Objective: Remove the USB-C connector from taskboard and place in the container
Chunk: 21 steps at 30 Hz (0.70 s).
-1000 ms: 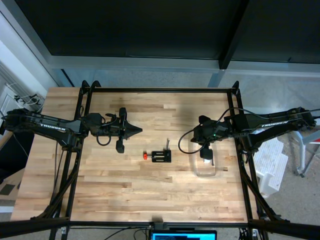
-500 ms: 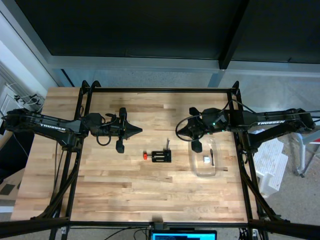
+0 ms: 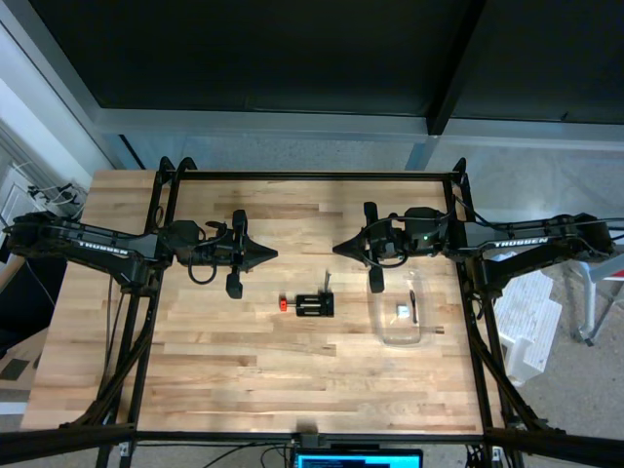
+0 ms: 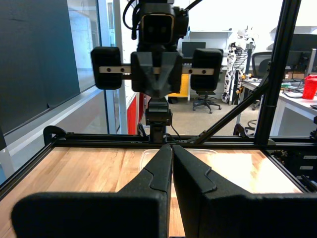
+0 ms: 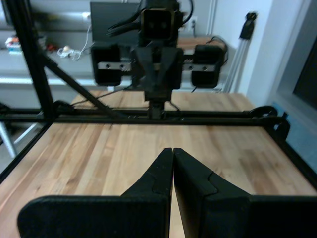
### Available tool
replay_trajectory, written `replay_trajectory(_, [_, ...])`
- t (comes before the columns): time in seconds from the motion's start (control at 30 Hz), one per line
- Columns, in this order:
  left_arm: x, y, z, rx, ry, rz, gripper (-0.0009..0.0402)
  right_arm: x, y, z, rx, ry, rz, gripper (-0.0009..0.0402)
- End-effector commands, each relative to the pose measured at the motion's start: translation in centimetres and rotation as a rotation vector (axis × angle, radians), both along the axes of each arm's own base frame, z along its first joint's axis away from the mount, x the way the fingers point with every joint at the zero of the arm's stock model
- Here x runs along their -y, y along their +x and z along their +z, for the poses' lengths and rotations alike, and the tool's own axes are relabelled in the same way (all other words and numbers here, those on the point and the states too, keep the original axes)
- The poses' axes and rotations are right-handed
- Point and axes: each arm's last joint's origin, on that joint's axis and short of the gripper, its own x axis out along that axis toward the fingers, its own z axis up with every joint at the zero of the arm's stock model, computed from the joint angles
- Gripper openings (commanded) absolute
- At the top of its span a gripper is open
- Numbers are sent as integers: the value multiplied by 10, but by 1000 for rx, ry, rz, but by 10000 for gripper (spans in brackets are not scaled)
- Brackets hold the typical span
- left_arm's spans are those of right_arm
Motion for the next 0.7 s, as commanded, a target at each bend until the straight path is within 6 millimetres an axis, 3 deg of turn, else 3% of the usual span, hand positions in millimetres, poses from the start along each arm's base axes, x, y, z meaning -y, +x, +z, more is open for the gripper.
replay_trajectory(0.03, [0, 0, 0, 1, 0, 0, 0, 0, 0, -2, 37, -15, 0, 0])
replay_trajectory(0.7, [0, 0, 0, 0, 0, 0, 0, 2, -5, -19, 166, -21, -37, 0])
